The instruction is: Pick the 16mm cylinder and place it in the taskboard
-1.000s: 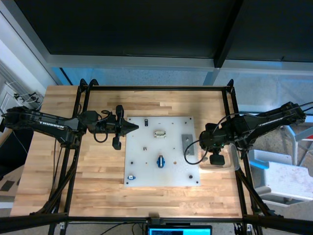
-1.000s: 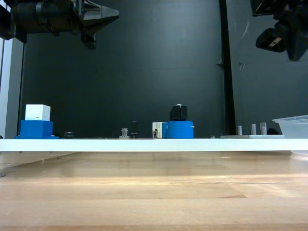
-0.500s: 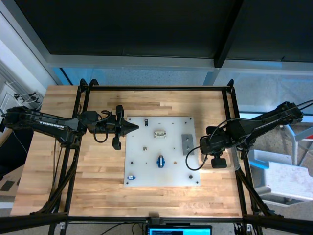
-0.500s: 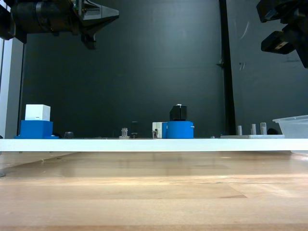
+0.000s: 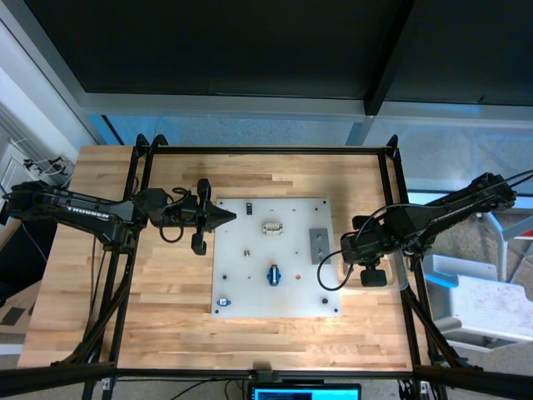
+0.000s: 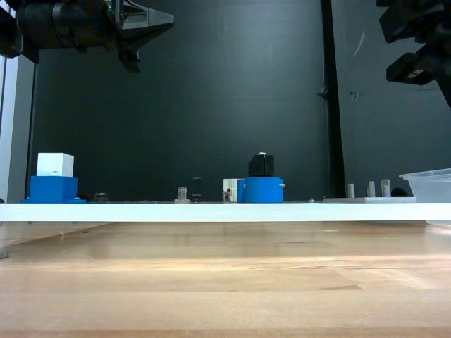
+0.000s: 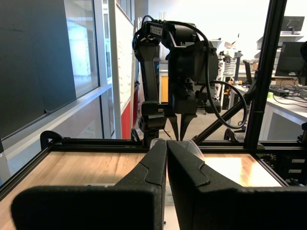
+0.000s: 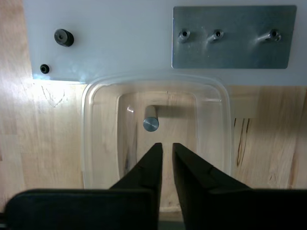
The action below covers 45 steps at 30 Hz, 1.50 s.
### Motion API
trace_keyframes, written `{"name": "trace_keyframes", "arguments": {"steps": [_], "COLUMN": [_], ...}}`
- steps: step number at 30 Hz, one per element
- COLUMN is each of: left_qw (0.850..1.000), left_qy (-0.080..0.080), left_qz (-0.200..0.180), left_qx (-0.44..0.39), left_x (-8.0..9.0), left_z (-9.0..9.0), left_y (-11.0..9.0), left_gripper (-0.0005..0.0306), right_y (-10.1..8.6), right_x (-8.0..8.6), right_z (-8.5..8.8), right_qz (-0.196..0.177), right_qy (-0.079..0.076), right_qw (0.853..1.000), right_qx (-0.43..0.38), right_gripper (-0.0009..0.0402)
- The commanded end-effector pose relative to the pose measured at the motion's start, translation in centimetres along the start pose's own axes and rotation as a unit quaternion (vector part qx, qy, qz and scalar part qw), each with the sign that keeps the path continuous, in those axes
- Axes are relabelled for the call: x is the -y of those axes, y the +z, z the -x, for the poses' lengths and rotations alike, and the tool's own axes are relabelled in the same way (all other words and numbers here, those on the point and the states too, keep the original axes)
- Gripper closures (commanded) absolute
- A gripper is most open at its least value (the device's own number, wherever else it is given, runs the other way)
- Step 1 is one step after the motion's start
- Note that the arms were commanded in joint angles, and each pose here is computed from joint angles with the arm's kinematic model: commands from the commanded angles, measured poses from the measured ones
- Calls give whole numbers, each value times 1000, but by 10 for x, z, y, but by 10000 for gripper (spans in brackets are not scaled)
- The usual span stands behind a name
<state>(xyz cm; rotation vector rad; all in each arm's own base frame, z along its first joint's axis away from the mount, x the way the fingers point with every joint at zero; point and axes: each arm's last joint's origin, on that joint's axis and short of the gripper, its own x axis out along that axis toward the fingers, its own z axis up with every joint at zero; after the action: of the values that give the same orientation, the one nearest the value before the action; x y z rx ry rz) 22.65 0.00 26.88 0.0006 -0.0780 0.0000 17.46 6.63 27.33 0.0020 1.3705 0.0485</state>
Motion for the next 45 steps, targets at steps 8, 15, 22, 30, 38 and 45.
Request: {"name": "trace_keyframes", "arguments": {"steps": [8, 15, 22, 30, 38, 45], "left_qw": [1000, 1000, 1000, 1000, 1000, 1000], "left_qy": [0, 0, 0, 0, 0, 0], "left_qz": [0, 0, 0, 0, 0, 0], "left_qx": [0, 0, 0, 0, 0, 0], "left_x": [0, 0, 0, 0, 0, 0], "left_z": [0, 0, 0, 0, 0, 0], "left_y": [0, 0, 0, 0, 0, 0], "left_gripper": [300, 300, 300, 300, 300, 300], "right_y": [-3, -5, -7, -10, -12, -16], "right_x": [-1, -3, -8, -10, -11, -11], "right_z": [-11, -20, -30, -40, -51, -61], "right_qz": [-9, -26, -28, -44, -50, -56], "right_qy": [-14, -20, -14, -10, -7, -5], "right_qw": [1000, 999, 999, 999, 998, 998], "right_qx": [1, 6, 14, 21, 27, 28], "right_gripper": [258, 239, 240, 240, 240, 240]}}
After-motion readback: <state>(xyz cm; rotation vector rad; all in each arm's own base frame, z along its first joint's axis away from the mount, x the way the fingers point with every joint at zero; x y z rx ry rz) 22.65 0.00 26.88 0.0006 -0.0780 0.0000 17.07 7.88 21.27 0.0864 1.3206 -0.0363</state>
